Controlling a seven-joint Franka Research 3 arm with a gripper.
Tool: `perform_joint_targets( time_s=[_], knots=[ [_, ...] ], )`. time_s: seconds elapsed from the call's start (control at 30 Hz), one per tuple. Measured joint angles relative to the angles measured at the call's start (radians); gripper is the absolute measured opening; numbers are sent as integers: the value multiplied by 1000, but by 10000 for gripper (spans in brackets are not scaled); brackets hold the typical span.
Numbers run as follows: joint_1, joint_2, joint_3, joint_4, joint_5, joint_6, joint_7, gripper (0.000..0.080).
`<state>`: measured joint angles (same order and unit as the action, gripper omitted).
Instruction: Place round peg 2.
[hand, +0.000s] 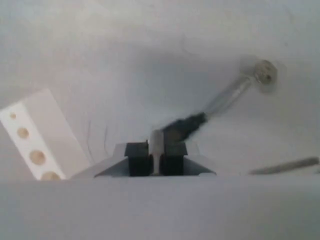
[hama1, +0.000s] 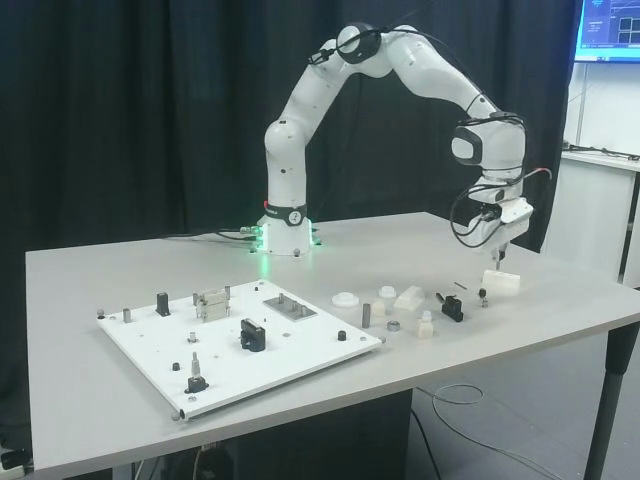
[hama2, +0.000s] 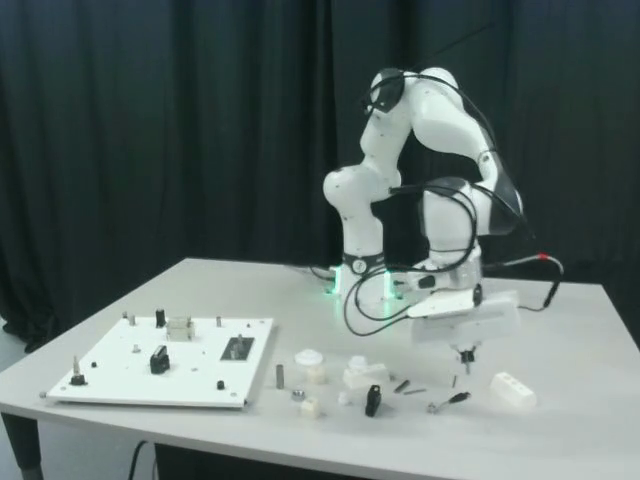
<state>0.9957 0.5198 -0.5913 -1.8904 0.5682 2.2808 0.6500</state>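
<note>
While the arm hangs over the loose-parts end of the grey table, the gripper has its two black fingers closed onto a thin pale pin, evidently the round peg, held upright with its long axis running along the fingers and its tip pointing down. In the second room view the gripper sits clear of the tabletop, nothing else touching it. The key relation: the white assembly board lies well apart from the gripper, toward 9 o'clock in both room views, across the scattered parts. Judgement: the peg is grasped and lifted, so the transfer to the board comes next. The white block with a row of holes is just beside the gripper. Which hole takes peg 2 cannot be told.
</note>
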Motion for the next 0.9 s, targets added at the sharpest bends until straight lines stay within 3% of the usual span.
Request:
perform_joint_targets(
  time_s=[0.4, 0.9],
  knots=[
    [46, 83, 1, 18, -16, 87, 26, 61],
    [47, 169, 10, 80, -13, 98, 37, 61]
  ],
)
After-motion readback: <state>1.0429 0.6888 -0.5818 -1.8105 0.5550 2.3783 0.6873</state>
